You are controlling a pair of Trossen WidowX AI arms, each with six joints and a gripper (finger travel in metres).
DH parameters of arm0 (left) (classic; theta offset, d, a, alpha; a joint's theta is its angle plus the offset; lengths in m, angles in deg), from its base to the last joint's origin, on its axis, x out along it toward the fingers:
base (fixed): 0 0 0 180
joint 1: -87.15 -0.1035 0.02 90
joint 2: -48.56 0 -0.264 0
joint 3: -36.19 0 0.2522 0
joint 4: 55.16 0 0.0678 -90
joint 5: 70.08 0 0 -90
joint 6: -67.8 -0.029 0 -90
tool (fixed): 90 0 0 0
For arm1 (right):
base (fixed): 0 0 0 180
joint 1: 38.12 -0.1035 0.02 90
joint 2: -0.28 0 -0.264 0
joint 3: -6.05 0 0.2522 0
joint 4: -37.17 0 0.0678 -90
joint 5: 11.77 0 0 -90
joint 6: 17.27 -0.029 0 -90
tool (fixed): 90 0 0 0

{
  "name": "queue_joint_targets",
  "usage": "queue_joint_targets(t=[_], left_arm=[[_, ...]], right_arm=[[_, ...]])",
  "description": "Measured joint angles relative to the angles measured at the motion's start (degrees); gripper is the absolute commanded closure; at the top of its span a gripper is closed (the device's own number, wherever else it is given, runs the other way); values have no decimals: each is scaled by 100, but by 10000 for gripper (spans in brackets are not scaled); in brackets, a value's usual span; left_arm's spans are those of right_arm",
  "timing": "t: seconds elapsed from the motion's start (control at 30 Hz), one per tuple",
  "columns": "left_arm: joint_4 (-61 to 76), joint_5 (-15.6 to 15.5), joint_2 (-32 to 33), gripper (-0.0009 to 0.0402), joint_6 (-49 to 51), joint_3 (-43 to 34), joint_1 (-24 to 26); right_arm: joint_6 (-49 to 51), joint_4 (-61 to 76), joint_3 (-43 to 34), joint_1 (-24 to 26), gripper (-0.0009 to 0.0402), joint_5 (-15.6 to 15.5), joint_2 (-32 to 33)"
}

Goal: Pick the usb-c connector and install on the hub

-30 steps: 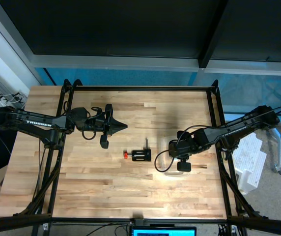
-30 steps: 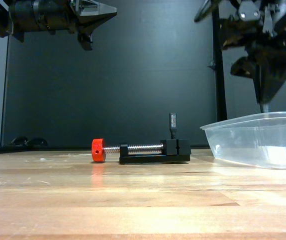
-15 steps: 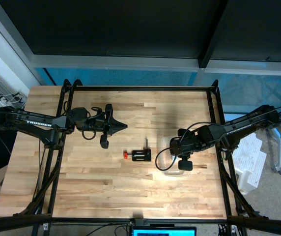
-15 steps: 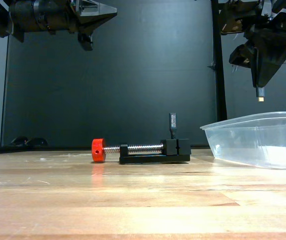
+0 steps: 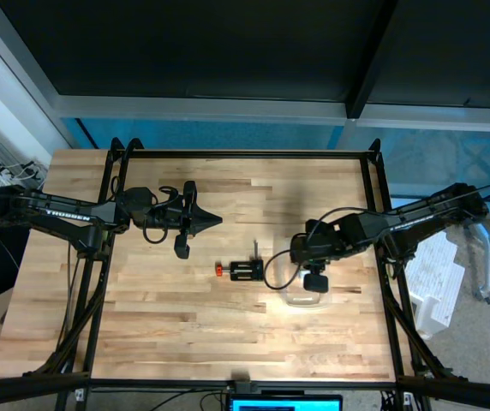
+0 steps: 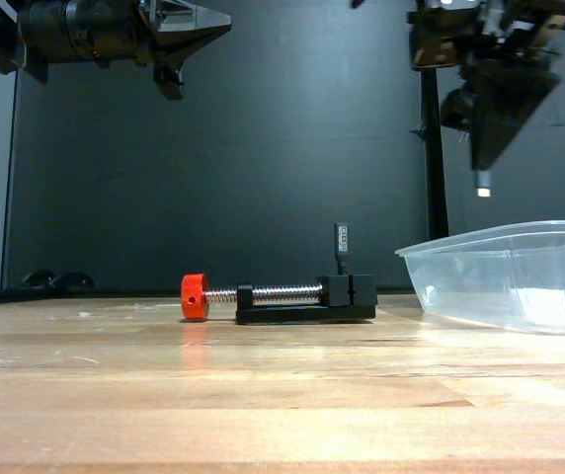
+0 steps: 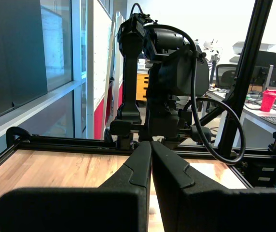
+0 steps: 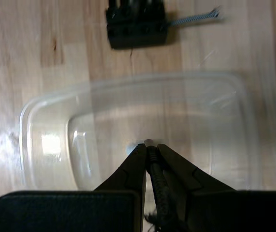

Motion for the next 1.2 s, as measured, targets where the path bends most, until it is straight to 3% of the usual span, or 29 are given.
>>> queue_joint_targets(t=[0.6, 1.2], left_arm=[[0, 0, 0, 393, 2, 0, 0], [2, 0, 2, 393, 2, 0, 0]], right_arm=[[553, 37, -1379, 197, 393, -24, 1440], [986, 173, -2330, 398, 393, -72, 2319]])
